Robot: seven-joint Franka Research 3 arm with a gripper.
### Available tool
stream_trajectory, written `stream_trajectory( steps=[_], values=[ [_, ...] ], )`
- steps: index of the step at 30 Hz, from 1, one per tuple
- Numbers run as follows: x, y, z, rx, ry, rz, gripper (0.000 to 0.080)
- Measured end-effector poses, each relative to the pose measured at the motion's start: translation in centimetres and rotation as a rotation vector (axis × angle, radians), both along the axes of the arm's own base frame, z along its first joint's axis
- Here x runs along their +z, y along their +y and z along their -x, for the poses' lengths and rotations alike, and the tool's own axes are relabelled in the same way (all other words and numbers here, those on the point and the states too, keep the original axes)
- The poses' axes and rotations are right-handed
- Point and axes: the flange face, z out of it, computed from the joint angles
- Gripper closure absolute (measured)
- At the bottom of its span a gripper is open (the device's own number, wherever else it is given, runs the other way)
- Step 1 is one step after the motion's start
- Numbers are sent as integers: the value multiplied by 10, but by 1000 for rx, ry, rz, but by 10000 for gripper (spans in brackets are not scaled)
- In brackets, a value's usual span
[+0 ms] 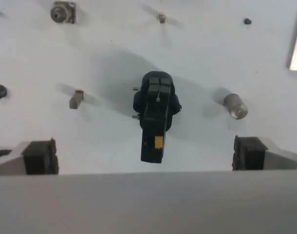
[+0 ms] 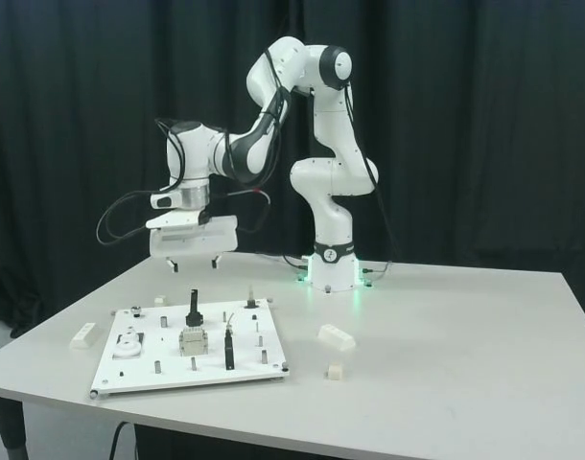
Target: Remove D-SUB.
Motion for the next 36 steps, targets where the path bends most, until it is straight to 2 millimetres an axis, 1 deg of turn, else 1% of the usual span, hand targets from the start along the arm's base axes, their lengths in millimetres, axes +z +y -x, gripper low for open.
stream_trajectory(
  steps=[10,19,36],
  values=[
    [-28,-3,19,-6,-33,10,3],
    [-47,-9,33,-23,-47,21,3],
    [-78,-17,34,-40,-40,40,3]
  ],
)
